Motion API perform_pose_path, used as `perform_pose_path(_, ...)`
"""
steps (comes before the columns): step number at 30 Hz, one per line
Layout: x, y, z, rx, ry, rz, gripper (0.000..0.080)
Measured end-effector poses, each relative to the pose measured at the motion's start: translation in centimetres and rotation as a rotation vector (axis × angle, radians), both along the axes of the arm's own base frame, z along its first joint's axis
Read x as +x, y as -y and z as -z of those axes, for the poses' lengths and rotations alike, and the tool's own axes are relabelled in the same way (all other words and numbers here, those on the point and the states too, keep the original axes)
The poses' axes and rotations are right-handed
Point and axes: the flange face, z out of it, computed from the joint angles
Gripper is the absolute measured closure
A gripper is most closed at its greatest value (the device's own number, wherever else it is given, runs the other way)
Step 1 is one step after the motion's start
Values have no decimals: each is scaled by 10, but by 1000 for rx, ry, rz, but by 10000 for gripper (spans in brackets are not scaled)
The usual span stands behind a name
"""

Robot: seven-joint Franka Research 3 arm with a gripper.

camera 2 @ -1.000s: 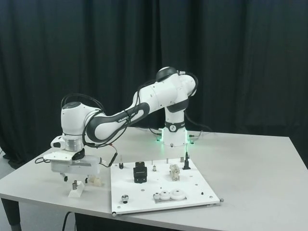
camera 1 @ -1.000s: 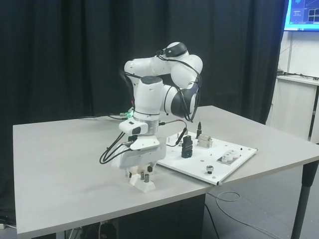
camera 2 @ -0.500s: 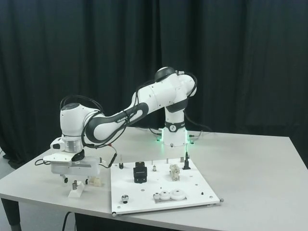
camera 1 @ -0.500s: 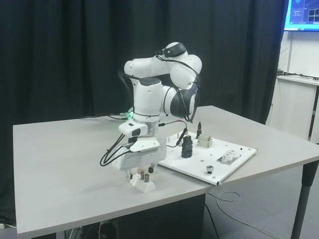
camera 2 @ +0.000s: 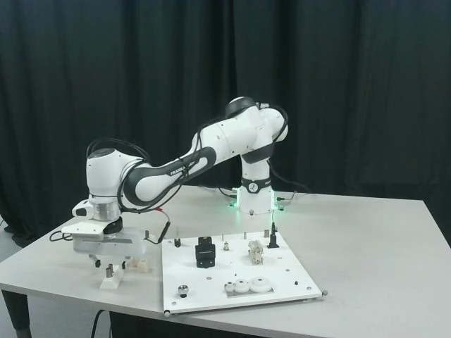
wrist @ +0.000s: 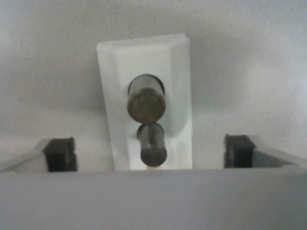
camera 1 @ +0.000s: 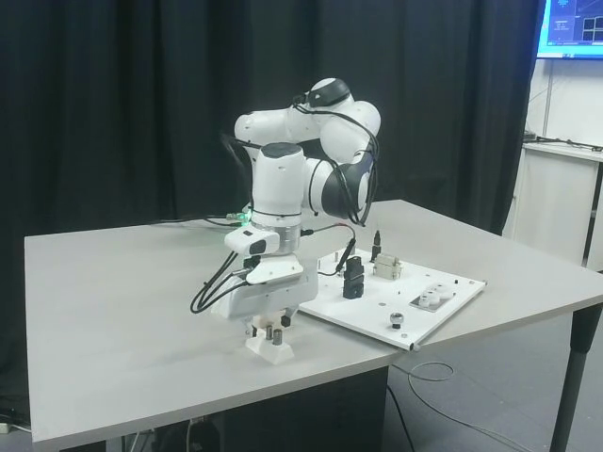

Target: Pick round peg 3.

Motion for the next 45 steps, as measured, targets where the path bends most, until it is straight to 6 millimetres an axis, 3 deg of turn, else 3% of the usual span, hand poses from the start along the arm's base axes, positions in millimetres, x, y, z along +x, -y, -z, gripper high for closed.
perform_pose_path(5,0,2,2,5,0,2,110)
perform_pose_path(6,0,3,3,7,0,3,300)
perform_pose_path(11,0,5,6,14,0,4,300)
perform_pose_path(12,0,5,6,15,0,4,494)
perform_pose_path(17,1,7,7,19,2,3,494)
perform_pose_path(18,1,7,7,19,3,3,656)
perform_pose_path(33,2,8,1,33,-8,13,690)
perform_pose_path(45,0,9,-33,66,-48,19,690)
